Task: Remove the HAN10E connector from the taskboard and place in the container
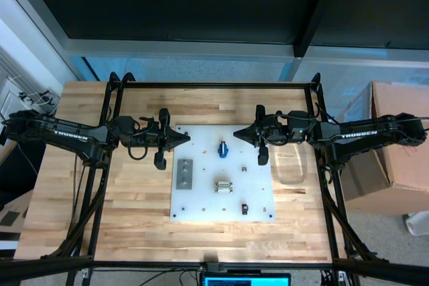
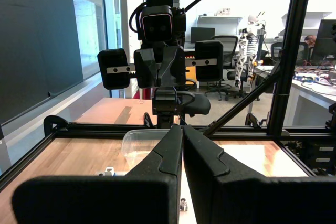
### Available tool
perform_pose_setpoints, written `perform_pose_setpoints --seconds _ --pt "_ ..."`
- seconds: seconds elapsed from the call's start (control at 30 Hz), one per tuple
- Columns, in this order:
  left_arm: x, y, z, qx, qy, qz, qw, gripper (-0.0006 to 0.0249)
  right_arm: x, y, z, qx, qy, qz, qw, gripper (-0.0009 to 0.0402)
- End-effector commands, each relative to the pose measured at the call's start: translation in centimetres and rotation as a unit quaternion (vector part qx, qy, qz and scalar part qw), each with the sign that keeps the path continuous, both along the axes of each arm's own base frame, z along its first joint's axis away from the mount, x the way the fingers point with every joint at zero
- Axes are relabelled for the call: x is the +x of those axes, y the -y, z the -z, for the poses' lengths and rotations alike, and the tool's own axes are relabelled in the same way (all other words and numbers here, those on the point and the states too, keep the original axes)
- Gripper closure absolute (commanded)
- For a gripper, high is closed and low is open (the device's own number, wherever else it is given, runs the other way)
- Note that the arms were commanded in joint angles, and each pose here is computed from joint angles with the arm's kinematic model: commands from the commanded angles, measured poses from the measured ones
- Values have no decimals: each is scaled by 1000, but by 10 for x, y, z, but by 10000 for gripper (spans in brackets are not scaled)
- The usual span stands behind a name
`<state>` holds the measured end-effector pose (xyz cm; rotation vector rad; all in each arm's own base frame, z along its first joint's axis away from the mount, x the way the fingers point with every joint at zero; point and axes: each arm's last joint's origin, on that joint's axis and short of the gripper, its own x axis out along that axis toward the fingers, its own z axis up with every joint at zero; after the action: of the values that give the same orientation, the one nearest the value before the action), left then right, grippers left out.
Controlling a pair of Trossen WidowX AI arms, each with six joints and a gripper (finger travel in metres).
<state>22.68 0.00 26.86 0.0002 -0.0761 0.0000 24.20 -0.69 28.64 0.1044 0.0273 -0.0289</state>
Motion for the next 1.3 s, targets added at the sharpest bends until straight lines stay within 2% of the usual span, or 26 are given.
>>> perform_pose_setpoints --seconds 0.03,0.63,0.77,0.93,1.2,1.3 --pt "0 0 0 0 0 0 1000 243 0 0 0 -4 0 0 1000 393" --pt "0 0 0 0 0 0 1000 243 0 0 0 -3 0 -1 1000 393" --pt "0 0 0 0 0 0 1000 243 0 -1 0 17 -7 -2 1000 393" --pt "0 0 0 0 0 0 1000 243 1 -13 -3 9 -81 -25 996 393" --pt "0 0 0 0 0 0 1000 243 3 -38 -23 8 -201 -52 978 393" --pt "0 0 0 0 0 0 1000 243 6 -50 -31 -10 -250 -48 967 393"
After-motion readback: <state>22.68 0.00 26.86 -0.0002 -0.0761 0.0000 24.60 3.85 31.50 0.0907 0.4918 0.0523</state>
